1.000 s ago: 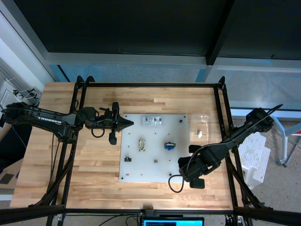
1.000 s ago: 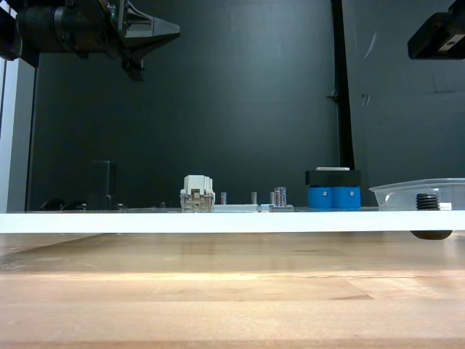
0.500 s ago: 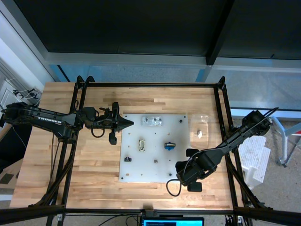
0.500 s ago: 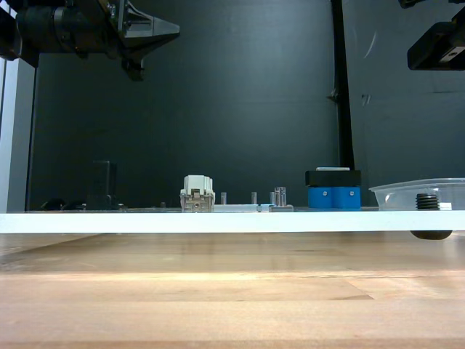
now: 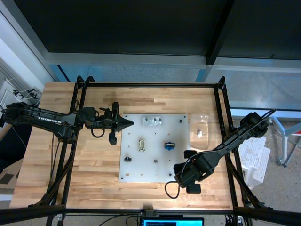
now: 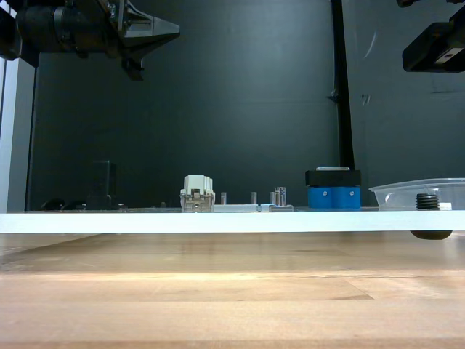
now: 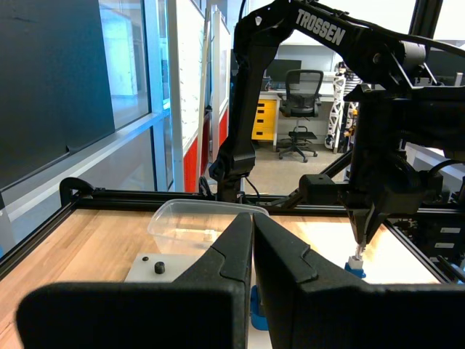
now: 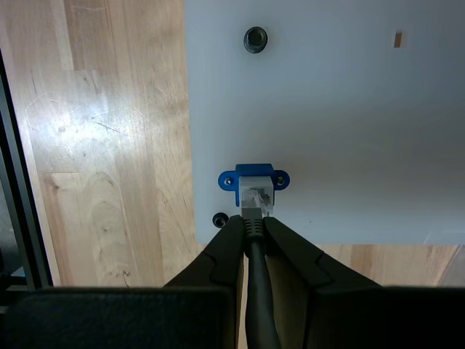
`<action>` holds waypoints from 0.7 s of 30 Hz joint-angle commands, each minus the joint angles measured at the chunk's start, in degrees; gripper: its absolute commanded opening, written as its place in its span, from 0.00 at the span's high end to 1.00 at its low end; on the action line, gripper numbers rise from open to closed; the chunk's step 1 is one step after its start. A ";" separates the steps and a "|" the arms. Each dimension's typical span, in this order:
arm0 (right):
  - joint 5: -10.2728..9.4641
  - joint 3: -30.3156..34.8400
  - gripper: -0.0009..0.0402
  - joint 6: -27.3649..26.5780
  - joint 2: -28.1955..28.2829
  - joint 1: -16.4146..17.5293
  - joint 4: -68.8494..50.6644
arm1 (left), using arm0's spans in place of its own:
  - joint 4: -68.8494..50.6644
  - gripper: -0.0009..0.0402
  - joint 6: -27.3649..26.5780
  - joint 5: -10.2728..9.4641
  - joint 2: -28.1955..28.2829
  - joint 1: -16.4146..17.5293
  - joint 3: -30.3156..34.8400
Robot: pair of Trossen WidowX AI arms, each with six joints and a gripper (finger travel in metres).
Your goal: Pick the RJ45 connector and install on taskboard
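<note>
The left pincer (image 5: 130, 123) is held high over the wooden surface (image 5: 94, 165), just beside the left edge of the board (image 5: 141, 168), with its tips aimed across the board. Its fingers (image 7: 225, 251) are seen pressed together, with only a thin slit left between them, and nothing is held in them.

The right pincer (image 8: 251, 222) is pointed straight down over the near right corner of the board. Its fingers (image 8: 225, 247) are pinched on the black cable (image 8: 253, 243) just behind the connector (image 8: 256, 196), so the connector is carried by that cable. The connector is found at a small blue mount (image 8: 254, 177) fixed near the board's edge, close to a black screw (image 8: 218, 219) at the corner. From above, the plug is seen lying over the mount's opening. In the left wrist view the pale plug (image 7: 354, 259) is shown directly on top of the blue mount (image 7: 356, 272). Whether it is fully seated cannot be told.

A clear dish (image 5: 205, 123) is set on the surface just beside the board's right edge, well apart from both pincers, and a small pale piece (image 5: 200, 134) is seen inside it. On the board a beige part (image 5: 140, 144) and another blue part (image 5: 169, 146) are mounted near the middle.
</note>
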 commanded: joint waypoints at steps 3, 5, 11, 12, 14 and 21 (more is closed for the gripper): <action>0.17 -0.11 0.98 0.02 0.00 -0.09 -0.37 | 0.02 0.98 0.00 0.02 0.00 0.00 0.02; 0.35 -0.11 0.98 0.00 0.00 -0.11 -0.35 | 0.02 0.98 0.00 0.02 0.00 0.02 0.02; 0.96 -0.28 0.98 0.07 0.00 -0.11 -0.22 | 0.02 0.98 0.00 0.02 0.00 0.00 0.02; 0.94 -0.33 0.98 0.17 0.00 -0.11 -0.22 | 0.02 0.98 0.00 0.02 0.00 0.02 0.02; 0.85 -0.46 0.98 0.22 0.00 -0.09 -0.20 | 0.02 0.98 0.00 0.02 0.00 0.00 0.02; -0.02 -0.55 0.98 0.24 0.00 -0.11 -0.17 | 0.02 0.98 0.00 0.02 0.02 0.02 0.02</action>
